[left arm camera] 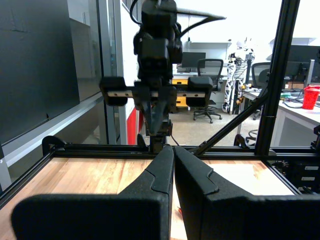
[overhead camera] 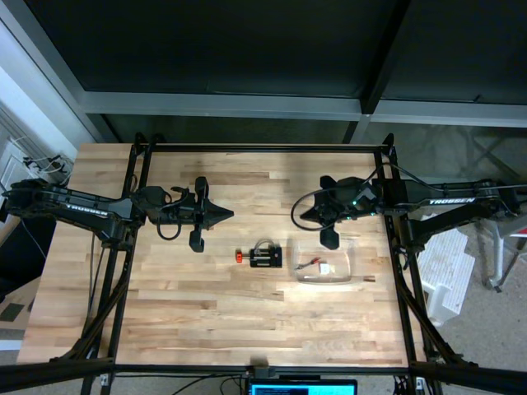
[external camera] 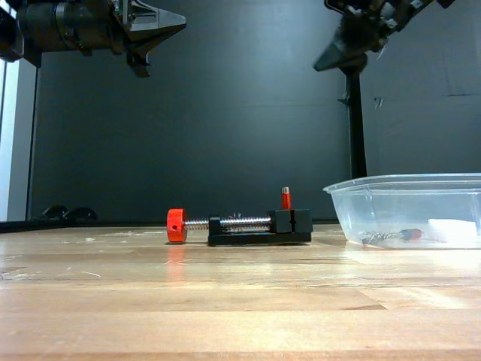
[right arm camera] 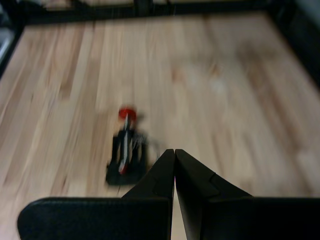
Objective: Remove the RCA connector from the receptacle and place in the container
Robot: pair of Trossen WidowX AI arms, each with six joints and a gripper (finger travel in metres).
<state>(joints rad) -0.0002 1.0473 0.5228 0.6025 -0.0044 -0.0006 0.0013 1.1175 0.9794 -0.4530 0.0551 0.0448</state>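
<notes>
Seen from above, the left hand [overhead camera: 224, 214], tapering to a single closed point, hangs over the wooden surface [overhead camera: 165, 280], up and left of the receptacle [overhead camera: 265, 256]. The right hand [overhead camera: 331, 240] hovers at the far edge of the container [overhead camera: 354, 262]. Inside the container, the RCA connector [overhead camera: 308, 264] lies beside a small white chip [overhead camera: 326, 269].

Low view's top edge crops the left gripper [external camera: 180, 28], raised at left, and right gripper [external camera: 319, 67], raised near the container [external camera: 361, 207], itself cut off rightward; right wrist view blurs the receptacle [right arm camera: 126, 156].
</notes>
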